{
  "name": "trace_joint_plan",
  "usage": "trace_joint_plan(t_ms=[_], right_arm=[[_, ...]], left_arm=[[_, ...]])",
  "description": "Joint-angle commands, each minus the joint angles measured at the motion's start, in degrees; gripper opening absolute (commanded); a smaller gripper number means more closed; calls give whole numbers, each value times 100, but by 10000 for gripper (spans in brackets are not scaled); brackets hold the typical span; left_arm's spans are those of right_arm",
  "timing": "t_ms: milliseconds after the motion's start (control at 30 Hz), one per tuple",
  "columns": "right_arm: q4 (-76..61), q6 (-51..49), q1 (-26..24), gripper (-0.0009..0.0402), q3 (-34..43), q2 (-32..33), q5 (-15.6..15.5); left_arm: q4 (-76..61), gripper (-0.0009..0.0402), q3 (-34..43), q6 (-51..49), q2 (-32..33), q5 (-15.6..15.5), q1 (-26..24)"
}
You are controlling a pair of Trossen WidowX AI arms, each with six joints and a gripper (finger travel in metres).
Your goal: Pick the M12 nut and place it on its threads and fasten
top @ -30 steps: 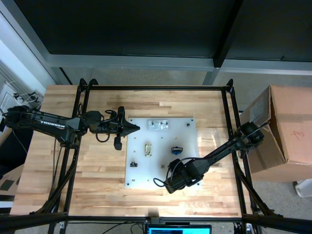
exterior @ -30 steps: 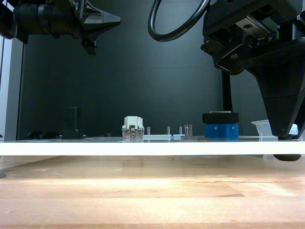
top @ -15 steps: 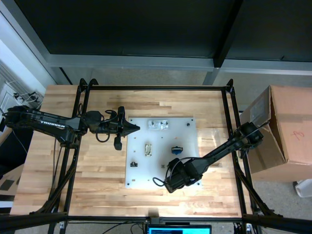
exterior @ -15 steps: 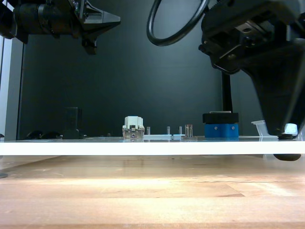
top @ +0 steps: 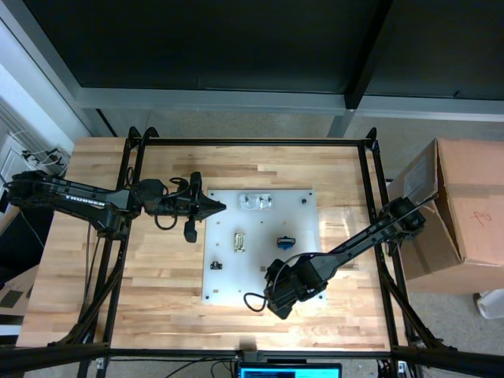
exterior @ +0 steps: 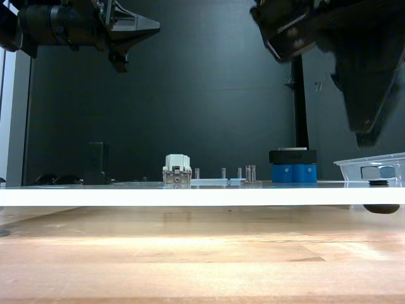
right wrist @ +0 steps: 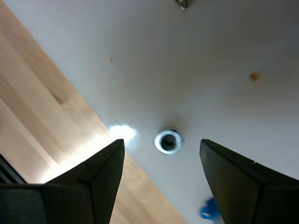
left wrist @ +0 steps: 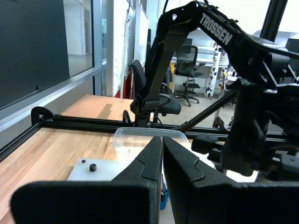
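You'll find the M12 nut, a small silver ring, lying free and level on top of its stud. The stud's black base shows beneath it, near the white board's near right edge. The right tool hangs above it, fingers spread, touching nothing. The left tool, closed, is well apart.

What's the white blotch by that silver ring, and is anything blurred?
Right wrist view: that blotch is glare on the white board beside the nut on its stud. Low view: the open right end effector, above the nut, is smeared; the shut left end effector, high at left, is sharp.
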Motion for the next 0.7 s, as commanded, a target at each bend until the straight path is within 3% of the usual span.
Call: trace_joint_plan(t_ms=[33, 167, 367, 467, 700], right_arm=[[-55, -472, 4, 202, 9, -13, 2], [-70, -1182, 4, 150, -57, -13, -44], [-363, -2341, 4, -3, -61, -13, -35], [-466, -2533, 4, 12, -70, -13, -48], [-129, -2719, 7, -1, -350, -13, -48]], left_arm=[[2, 0, 2, 0, 2, 2, 2], [2, 0, 2, 0, 2, 2, 0], [2, 0, 2, 2, 2, 2, 0], [0, 0, 2, 0, 2, 2, 2], [2, 0, 2, 0, 2, 2, 2]])
